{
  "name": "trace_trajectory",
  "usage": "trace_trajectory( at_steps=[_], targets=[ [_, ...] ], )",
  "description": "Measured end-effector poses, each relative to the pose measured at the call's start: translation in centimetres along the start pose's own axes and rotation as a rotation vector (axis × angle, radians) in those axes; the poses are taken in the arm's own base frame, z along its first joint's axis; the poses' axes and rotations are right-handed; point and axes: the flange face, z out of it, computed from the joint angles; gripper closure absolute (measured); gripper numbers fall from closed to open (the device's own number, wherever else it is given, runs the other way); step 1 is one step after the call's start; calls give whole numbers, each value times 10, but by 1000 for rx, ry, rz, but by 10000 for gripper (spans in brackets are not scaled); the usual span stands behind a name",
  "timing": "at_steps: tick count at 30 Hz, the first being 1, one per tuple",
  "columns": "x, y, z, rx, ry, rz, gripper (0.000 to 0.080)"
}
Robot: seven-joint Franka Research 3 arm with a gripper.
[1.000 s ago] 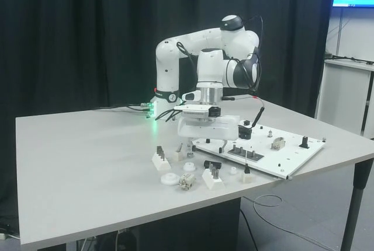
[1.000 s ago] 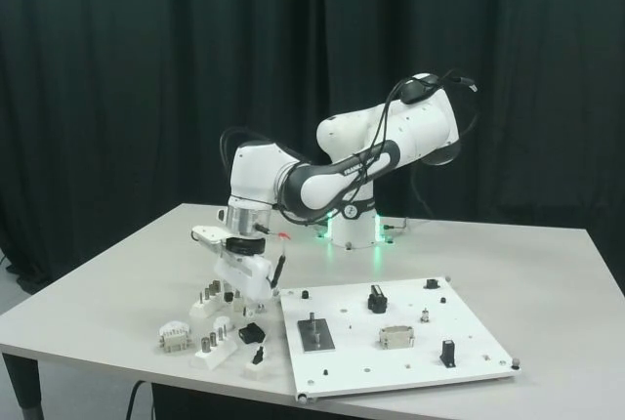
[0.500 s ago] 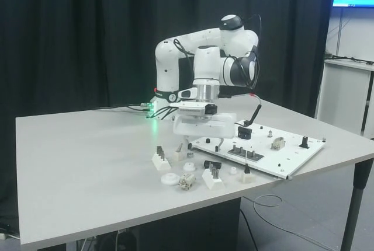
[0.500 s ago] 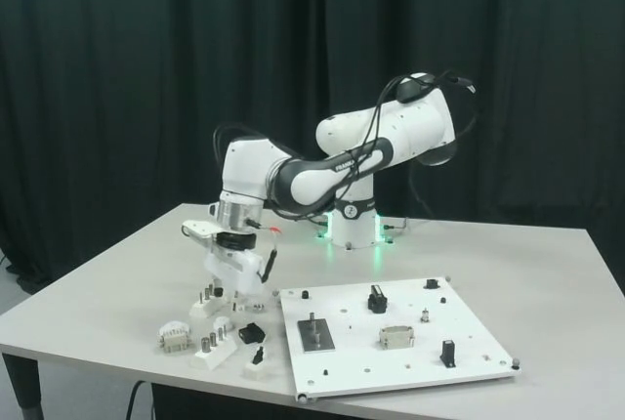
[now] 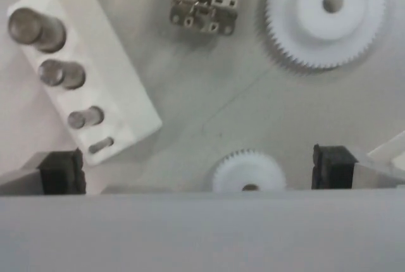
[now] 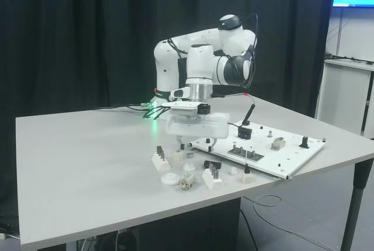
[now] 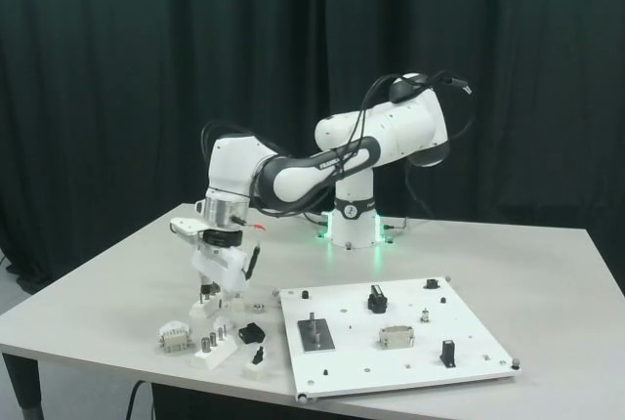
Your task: Pick medium gear.
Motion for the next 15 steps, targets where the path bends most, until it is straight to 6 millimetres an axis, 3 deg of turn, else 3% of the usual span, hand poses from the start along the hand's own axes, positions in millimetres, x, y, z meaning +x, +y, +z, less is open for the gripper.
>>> trace_trajectory(
  at_steps=[15],
  targets=[
    [18, -6, 16, -69, -53, -16, 3]
  ],
)
